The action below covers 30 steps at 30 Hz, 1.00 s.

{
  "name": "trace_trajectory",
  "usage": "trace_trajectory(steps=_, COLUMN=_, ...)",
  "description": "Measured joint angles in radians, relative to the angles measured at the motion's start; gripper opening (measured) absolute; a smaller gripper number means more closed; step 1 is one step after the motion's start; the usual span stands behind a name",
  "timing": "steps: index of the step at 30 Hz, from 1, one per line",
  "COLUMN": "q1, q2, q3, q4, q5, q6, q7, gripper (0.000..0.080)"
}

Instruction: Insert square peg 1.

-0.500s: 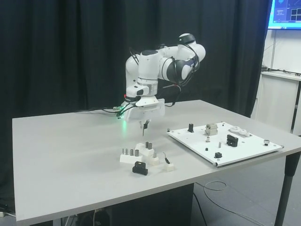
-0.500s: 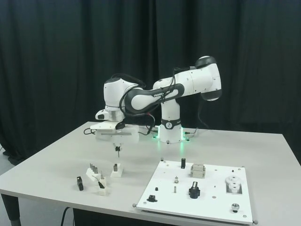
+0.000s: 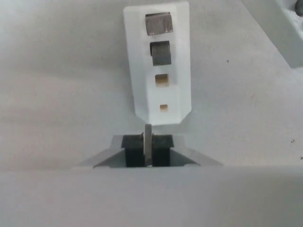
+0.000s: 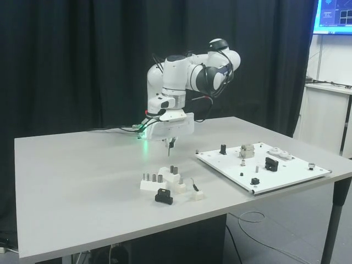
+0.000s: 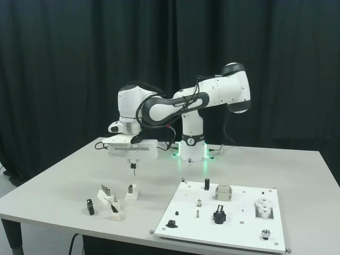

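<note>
The gripper (image 3: 147, 149) hangs above the grey table (image 4: 71, 181), its black fingers (image 3: 132, 150) clamped on a thin grey peg (image 3: 148, 142) that stands upright between them, long axis pointing straight down. So the peg is in the air, not yet in anything. In the wrist view a white holder (image 3: 157, 66) lies on the table just ahead of the peg's tip, about twelve o'clock from it, with its length running away from the gripper. It carries a row of four square sockets: the two far ones hold larger pegs, the two near ones are open, and the nearest hole (image 3: 163, 108) is the smallest. That one looks to me like the match for so slim a peg, though I can't be sure. From the first room view the gripper (image 4: 171, 144) sits well above the cluster of white blocks (image 4: 165, 179), roughly at twelve o'clock over them. The white board (image 4: 264, 165) with its fittings lies off at three o'clock, well apart. The coming move, I'd judge, turns on sliding the tip forward along the holder's line until it is plumb over a hole, then descending without tilt.
</note>
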Motion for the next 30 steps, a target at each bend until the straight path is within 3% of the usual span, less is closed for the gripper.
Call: trace_trajectory(steps=30, q1=0.037, q2=-0.003, q3=-0.007, q4=0.008, q5=0.018, q6=0.016, q7=0.008, gripper=0.003)
